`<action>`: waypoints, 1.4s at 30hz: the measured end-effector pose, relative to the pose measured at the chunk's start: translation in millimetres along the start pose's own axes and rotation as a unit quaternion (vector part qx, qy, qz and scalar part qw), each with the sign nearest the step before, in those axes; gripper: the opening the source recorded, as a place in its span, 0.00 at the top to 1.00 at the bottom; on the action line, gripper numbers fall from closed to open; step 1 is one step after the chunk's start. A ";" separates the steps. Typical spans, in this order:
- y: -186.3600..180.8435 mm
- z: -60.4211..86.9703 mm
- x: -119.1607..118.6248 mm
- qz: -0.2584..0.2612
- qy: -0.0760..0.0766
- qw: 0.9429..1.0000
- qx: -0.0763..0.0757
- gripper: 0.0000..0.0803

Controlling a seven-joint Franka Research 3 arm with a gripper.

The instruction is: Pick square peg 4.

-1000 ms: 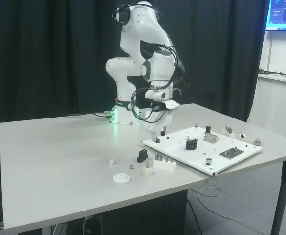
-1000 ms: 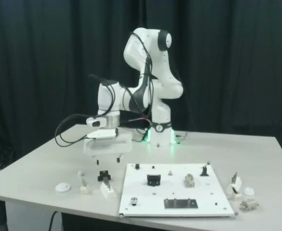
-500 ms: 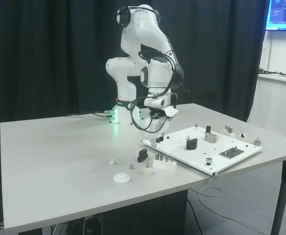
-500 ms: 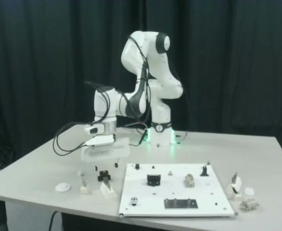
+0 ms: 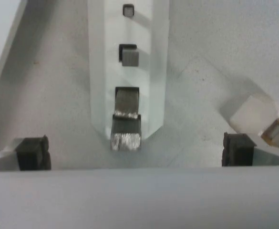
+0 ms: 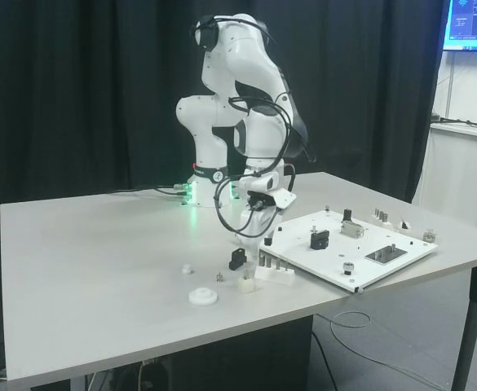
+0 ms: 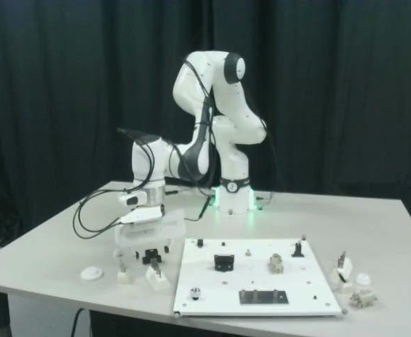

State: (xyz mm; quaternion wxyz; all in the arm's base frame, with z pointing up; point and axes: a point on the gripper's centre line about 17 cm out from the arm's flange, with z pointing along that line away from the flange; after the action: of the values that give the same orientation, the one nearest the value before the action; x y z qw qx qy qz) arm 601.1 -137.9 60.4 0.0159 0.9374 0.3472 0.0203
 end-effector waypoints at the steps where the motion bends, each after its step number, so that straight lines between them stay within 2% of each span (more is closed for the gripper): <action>1: 0.3 1.7 0.6 0.000 0.000 1.000 0.001 0.00; 12: 0.2 18.4 2.1 -0.004 -0.002 1.000 0.010 0.00; 25: -1.3 29.3 -1.2 -0.003 -0.007 1.000 0.016 0.00; 26: -1.3 29.8 -1.7 -0.002 -0.007 1.000 0.016 0.15; 31: -0.8 30.9 -3.2 -0.001 -0.008 1.000 0.016 0.15; 32: -0.7 30.9 -3.3 -0.001 -0.008 1.000 0.016 0.38; 41: -0.6 30.2 -2.5 -0.002 -0.008 1.000 0.016 0.38; 42: -0.6 30.0 -2.3 -0.002 -0.008 1.000 0.017 0.81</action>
State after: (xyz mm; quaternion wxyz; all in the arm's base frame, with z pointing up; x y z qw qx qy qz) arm 600.5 -139.3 30.4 0.0033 0.9371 0.3490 0.0066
